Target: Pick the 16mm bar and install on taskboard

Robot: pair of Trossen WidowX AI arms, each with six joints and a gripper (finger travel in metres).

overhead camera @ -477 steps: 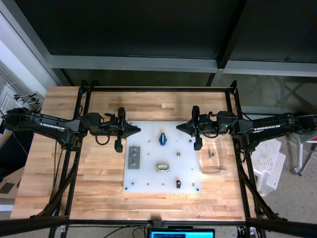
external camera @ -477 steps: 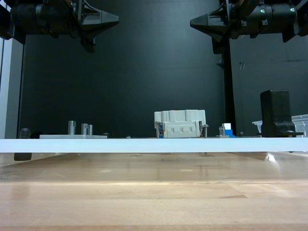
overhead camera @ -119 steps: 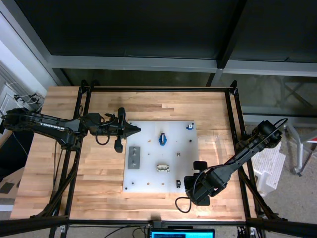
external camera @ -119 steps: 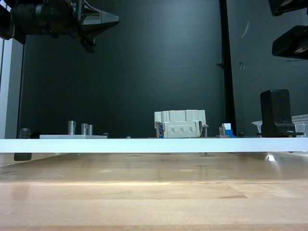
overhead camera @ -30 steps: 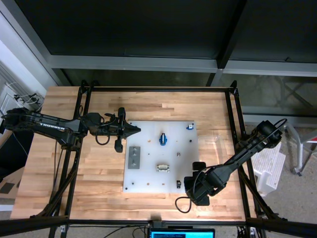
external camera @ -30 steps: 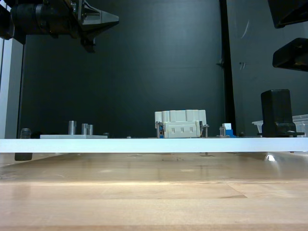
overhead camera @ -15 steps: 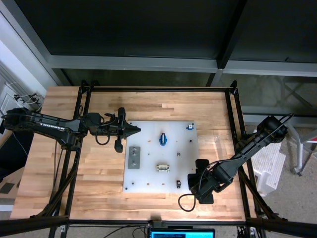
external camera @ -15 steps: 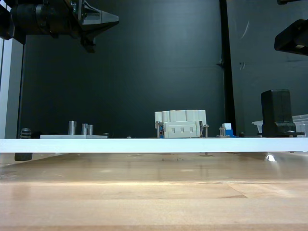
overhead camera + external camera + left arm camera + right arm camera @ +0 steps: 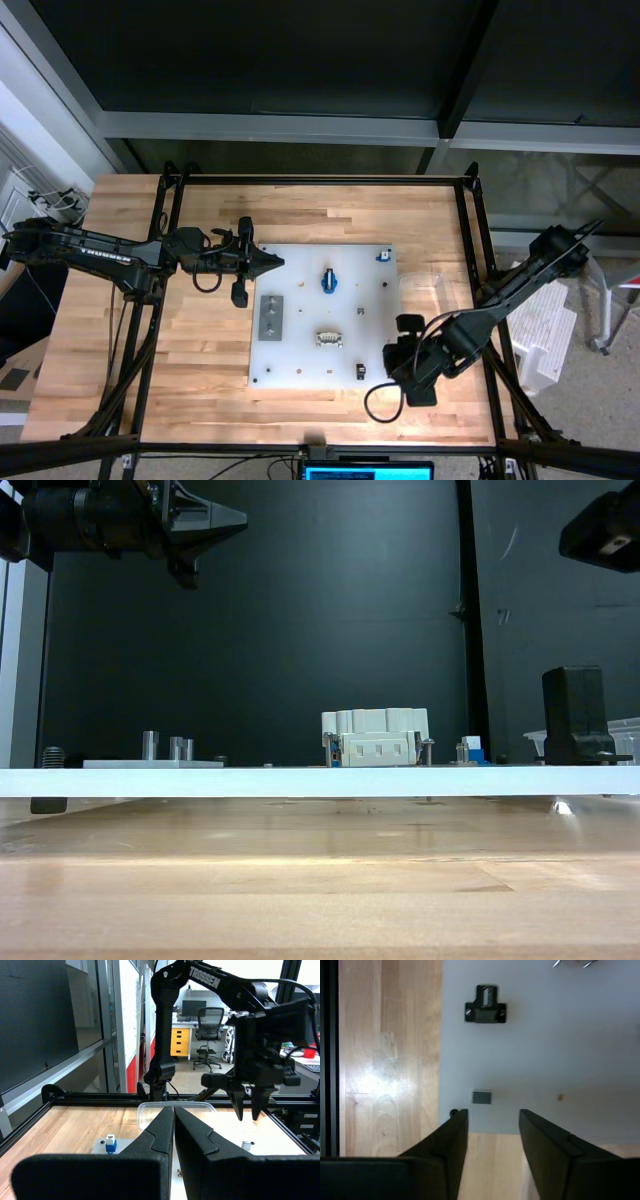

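Above the taskboard (image 9: 300, 345), at its far-left corner, the left gripper (image 9: 278, 262) sits parked, pinched shut on nothing. The right gripper (image 9: 491, 1112) hangs spread and empty over the near-right corner. The 16mm bar (image 9: 481, 1096) looks to be that grey piece lying just beyond its fingertips: light, rigid, slick, so pinch squarely across its middle.

You have a light wooden table (image 9: 200, 380) with black frame rails (image 9: 148, 330) running along its left and right sides. The white taskboard (image 9: 300, 345) lies around its middle, square to the edges. A clear plastic tray (image 9: 147, 1112) sits just beside the board, toward the right edge.
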